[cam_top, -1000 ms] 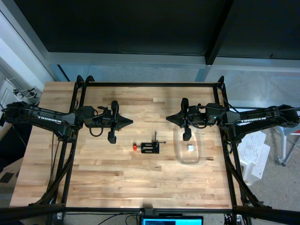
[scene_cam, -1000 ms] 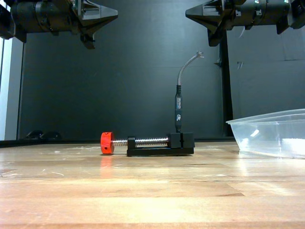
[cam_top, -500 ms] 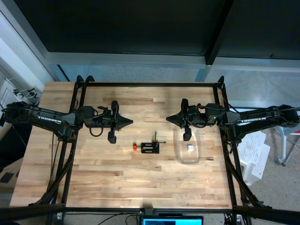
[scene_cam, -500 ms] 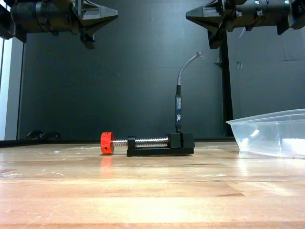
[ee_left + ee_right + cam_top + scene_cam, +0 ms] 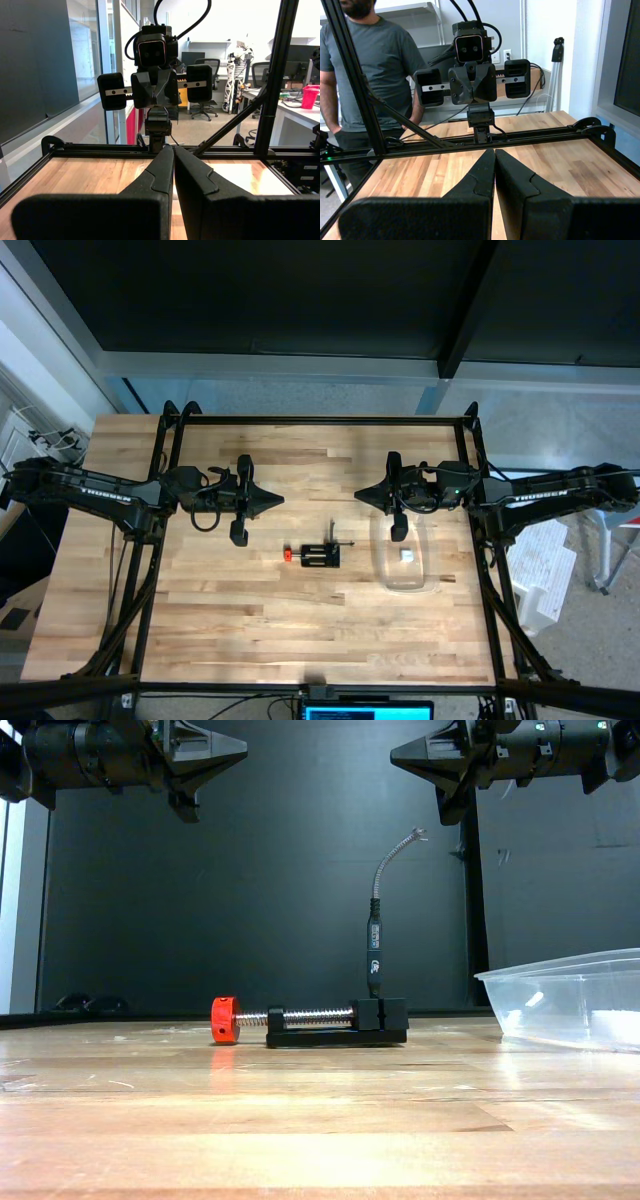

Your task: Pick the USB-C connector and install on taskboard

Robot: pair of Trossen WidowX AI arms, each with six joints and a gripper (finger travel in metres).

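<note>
The taskboard [image 5: 312, 556] is a small black block with a red-orange knob, lying mid-table; the low view shows it [image 5: 335, 1022] side-on. The USB-C connector [image 5: 374, 948] stands upright in the block's right end, its dark stem and thin cable curving upward. My left gripper [image 5: 280, 500] hovers high, up and to the left of the block, with its fingers [image 5: 162, 165] pressed together and empty. My right gripper [image 5: 358, 494] hovers high, up and to the right, its fingers [image 5: 486, 167] also together and empty. Both point inward at each other [image 5: 243, 756] [image 5: 394, 756].
A clear plastic tray [image 5: 403, 587] sits right of the taskboard under the right arm, holding a small white square piece [image 5: 406, 555]; the low view shows the tray [image 5: 570, 1005] at the right. A black frame [image 5: 320, 421] borders the table. A person [image 5: 370, 65] stands beyond it.
</note>
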